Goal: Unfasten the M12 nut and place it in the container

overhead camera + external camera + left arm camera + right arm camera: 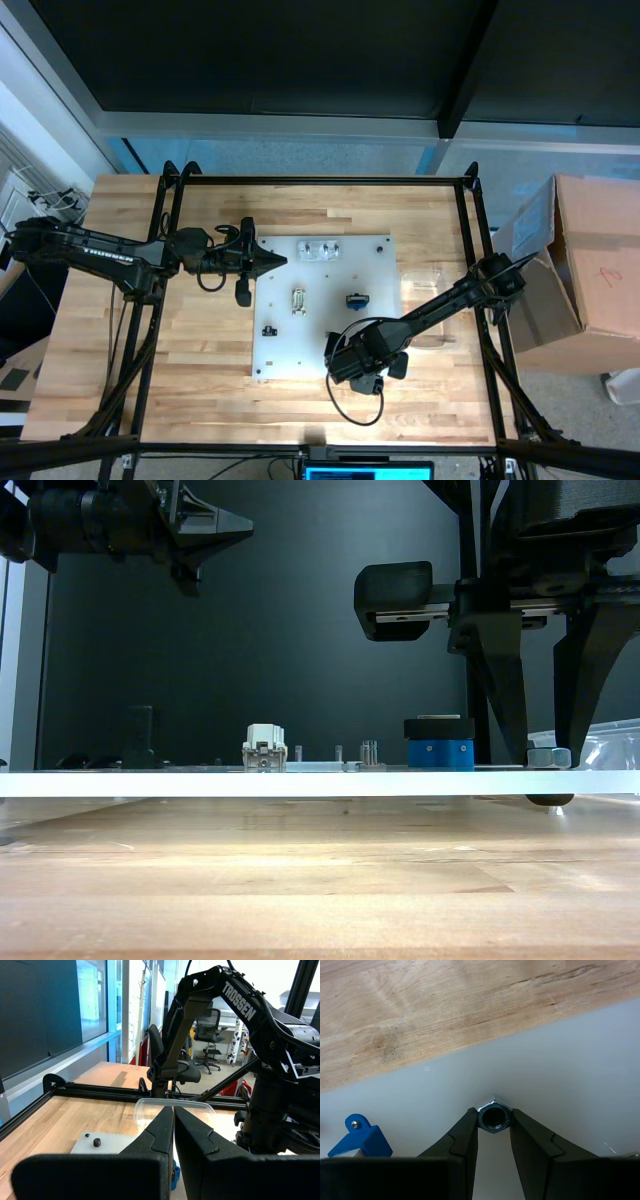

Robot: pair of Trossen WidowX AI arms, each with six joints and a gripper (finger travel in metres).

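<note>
The small silver M12 nut [494,1117] sits low on the white board [300,345] near its near right edge. It is on its stud, and no ribs show beneath it. My right gripper [493,1119] points straight down and is shut on the nut, one fingertip on each side. In the low view the nut [548,757] rests at board level between the black fingers [505,705]. From above, the right gripper [366,376] hides it. My left gripper [276,262] hovers high over the board's far left edge, its fingers [157,1132] pressed together on nothing.
The clear container [430,290] stands just right of the board, and no nut shows in it. On the board are a blue block [439,752], a white connector [264,750] and a small black part [269,329]. A cardboard box [590,270] stands off the table's right side.
</note>
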